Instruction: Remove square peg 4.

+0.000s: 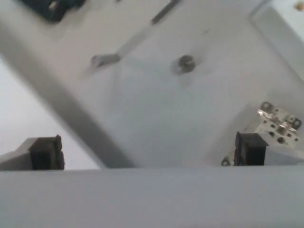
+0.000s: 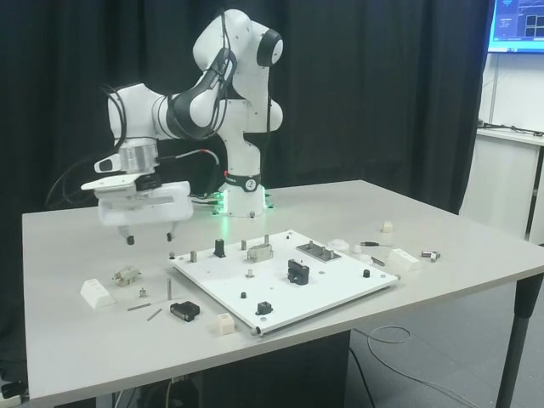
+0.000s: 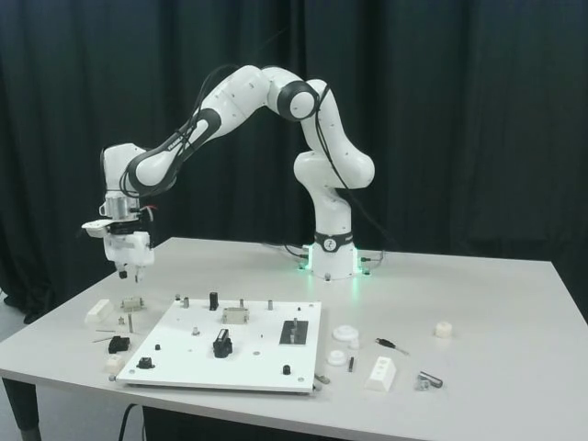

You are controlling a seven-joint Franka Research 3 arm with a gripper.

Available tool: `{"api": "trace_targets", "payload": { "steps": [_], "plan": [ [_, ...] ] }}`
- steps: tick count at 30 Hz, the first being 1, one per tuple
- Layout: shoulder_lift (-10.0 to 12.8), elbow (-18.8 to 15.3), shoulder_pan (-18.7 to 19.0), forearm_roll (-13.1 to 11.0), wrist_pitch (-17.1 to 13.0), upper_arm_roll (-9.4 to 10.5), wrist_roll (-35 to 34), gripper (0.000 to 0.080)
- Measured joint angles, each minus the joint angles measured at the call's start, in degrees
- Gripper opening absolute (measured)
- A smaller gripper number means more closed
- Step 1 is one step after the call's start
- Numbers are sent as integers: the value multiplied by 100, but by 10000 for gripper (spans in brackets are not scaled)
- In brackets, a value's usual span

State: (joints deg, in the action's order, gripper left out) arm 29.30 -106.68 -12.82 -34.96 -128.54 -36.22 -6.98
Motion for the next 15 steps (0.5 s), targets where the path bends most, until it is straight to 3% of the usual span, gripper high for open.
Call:
{"api": "trace_targets", "payload": {
  "steps": [15],
  "plan": [
    [-487, -393, 374, 782, 381, -3, 928, 800]
  ]
}}
